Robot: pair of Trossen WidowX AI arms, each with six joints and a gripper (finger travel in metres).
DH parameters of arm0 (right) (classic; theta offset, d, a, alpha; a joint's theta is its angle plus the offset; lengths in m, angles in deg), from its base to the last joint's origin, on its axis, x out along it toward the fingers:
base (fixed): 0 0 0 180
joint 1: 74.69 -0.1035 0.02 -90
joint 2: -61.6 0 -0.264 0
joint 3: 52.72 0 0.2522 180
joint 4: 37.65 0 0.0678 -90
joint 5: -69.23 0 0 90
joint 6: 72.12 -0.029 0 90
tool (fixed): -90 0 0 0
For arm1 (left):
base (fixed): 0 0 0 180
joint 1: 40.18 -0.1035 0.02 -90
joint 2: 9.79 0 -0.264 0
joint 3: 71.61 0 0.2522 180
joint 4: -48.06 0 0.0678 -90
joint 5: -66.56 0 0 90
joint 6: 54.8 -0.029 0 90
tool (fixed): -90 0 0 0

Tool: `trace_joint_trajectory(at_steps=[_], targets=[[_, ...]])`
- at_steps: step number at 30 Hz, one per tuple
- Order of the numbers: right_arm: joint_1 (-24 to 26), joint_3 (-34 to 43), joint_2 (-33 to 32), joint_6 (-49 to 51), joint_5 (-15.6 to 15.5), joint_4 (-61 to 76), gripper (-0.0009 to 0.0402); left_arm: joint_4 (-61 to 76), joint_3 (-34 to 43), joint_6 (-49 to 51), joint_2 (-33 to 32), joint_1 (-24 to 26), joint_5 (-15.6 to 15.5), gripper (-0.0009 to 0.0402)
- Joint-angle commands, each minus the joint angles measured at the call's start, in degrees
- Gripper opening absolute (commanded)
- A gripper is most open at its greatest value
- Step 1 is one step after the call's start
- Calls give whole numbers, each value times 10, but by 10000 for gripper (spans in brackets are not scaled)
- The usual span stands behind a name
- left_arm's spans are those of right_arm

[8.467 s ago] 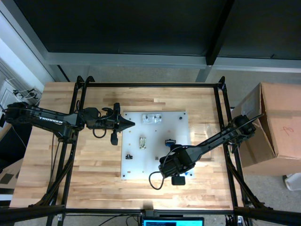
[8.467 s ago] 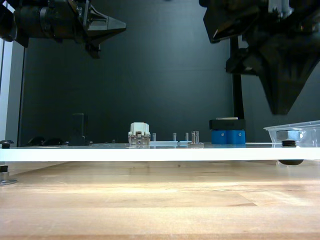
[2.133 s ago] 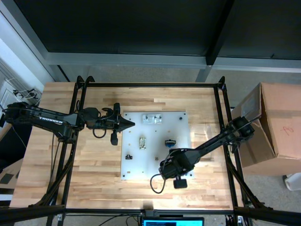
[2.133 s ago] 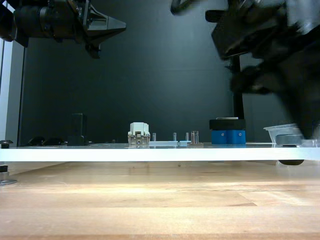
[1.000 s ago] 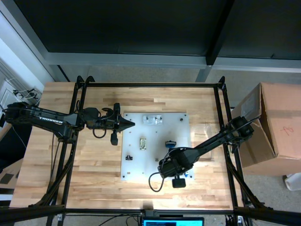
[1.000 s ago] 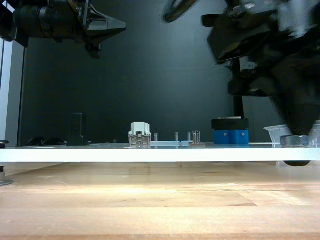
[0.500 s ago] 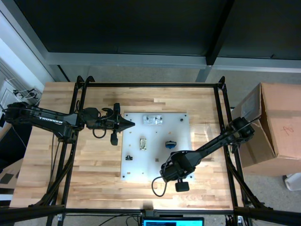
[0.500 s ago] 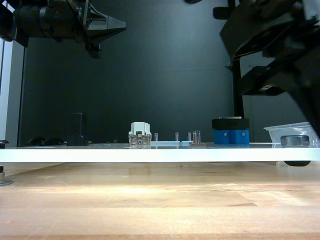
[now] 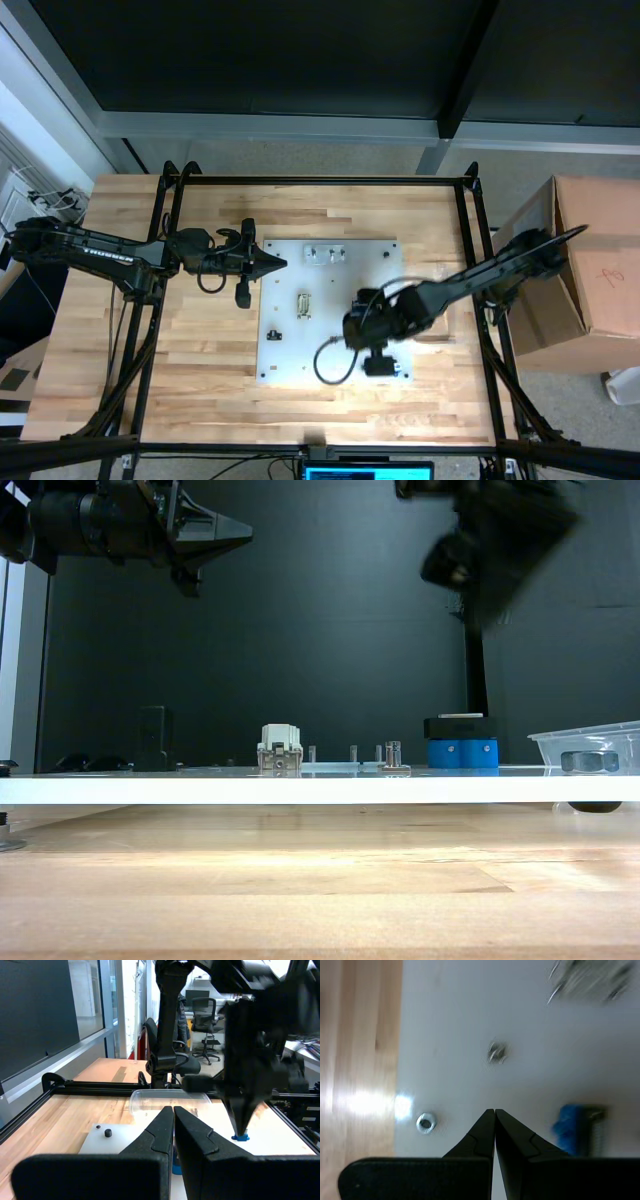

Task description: Pick the M12 nut and place it on its threads and fasten

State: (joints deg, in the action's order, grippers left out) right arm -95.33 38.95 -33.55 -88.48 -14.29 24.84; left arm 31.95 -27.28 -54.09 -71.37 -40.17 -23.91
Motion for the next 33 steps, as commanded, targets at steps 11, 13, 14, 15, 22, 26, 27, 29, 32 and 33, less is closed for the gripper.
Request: trace_joint_trajectory(at_steps=[11, 13, 14, 15, 22, 26, 27, 29, 32, 33], targets=[[164, -163, 210, 126, 7, -319, 0, 0, 0, 0, 0, 0, 0, 0], [182, -203, 240, 130, -12, -376, 0, 0, 0, 0, 0, 0, 0, 0], [190, -223, 254, 130, -22, -404, 0, 0, 0, 0, 0, 0, 0, 0], [196, -242, 267, 130, -26, -430, 0, 0, 0, 0, 0, 0, 0, 0], [213, -371, 334, 110, -35, -614, 0, 0, 0, 0, 0, 0, 0, 0], [212, -429, 351, 107, -35, -711, 0, 0, 0, 0, 0, 0, 0, 0], [212, -441, 354, 107, -35, -729, 0, 0, 0, 0, 0, 0, 0, 0], [213, -457, 357, 106, -35, -750, 0, 0, 0, 0, 0, 0, 0, 0], [212, -471, 357, 101, -35, -761, 0, 0, 0, 0, 0, 0, 0, 0], [212, -473, 357, 98, -35, -760, 0, 0, 0, 0, 0, 0, 0, 0]])
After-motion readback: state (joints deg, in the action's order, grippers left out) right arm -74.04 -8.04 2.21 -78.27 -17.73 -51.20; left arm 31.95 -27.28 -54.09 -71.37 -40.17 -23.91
